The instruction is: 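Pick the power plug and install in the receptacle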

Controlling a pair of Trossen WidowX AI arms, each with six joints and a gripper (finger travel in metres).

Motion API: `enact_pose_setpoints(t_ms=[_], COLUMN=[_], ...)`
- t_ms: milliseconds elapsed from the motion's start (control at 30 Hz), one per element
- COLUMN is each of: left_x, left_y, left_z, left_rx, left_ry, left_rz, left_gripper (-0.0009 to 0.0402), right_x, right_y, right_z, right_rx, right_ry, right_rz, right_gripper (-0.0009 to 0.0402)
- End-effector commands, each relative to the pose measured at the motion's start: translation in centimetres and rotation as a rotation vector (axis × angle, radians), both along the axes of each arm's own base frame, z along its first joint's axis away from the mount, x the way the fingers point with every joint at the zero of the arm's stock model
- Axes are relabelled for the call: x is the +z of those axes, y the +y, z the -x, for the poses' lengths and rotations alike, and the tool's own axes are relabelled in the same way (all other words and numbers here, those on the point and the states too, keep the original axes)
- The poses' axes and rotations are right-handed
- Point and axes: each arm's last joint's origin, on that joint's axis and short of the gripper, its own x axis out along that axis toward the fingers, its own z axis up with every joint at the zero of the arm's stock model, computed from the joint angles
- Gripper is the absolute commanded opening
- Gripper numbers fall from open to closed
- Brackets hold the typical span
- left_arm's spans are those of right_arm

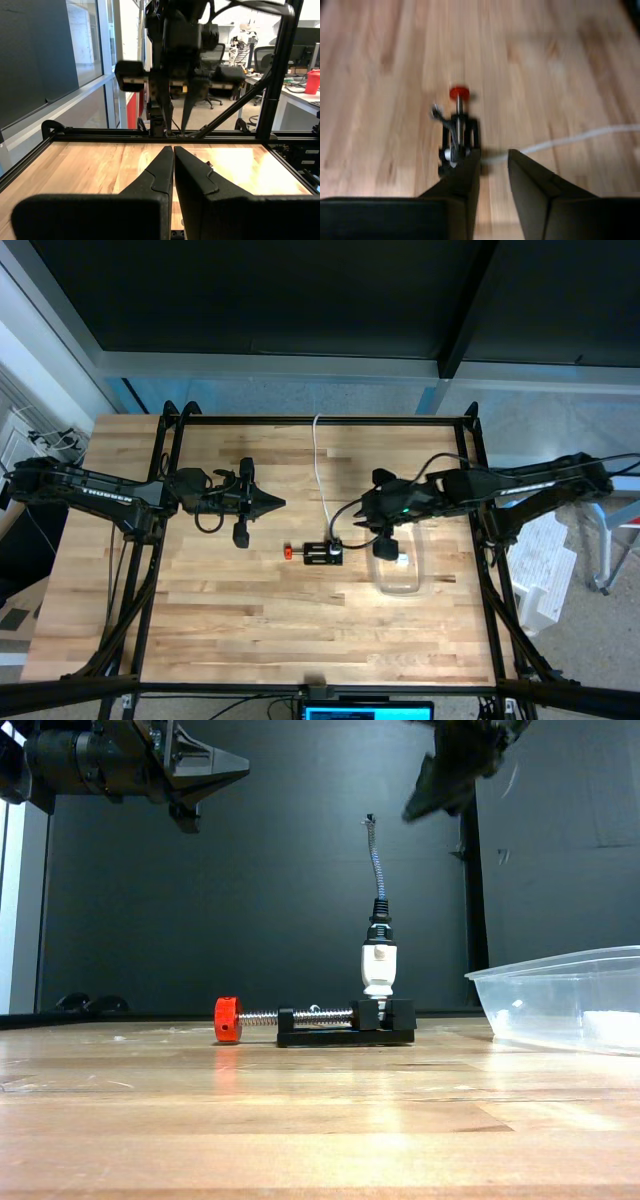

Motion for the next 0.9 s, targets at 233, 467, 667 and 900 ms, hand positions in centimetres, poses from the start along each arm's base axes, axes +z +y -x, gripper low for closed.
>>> enact_pose_setpoints(t_ms=[233, 467, 667, 900], left_x=[0.0, 0.0, 0.0, 0.0], left_y=[0.0, 0.0, 0.0, 0.0], left_z=[0.0, 0.0, 0.0, 0.0], left_rx=[0.0, 0.0, 0.0, 0.0], left_ry=[-0.001, -0.002, -0.001, -0.001], left_rz=[0.0, 0.0, 0.0, 0.0], left_gripper=[0.0, 0.0, 0.0, 0.0], right_x=[1.0, -0.3, -1.6, -2.8], right_y=[-1.3, -2.3, -3.2, -3.6], right_z=[2.4, 3.8, 4.9, 5.8], right_rx=[0.009, 0.017, -0.029, -0.01], right_ry=[-0.325, -0.527, -0.66, -0.717], right_rz=[-0.018, -0.038, -0.058, -0.068], right_gripper=[0.0004, -0.0001, 0.0, 0.0])
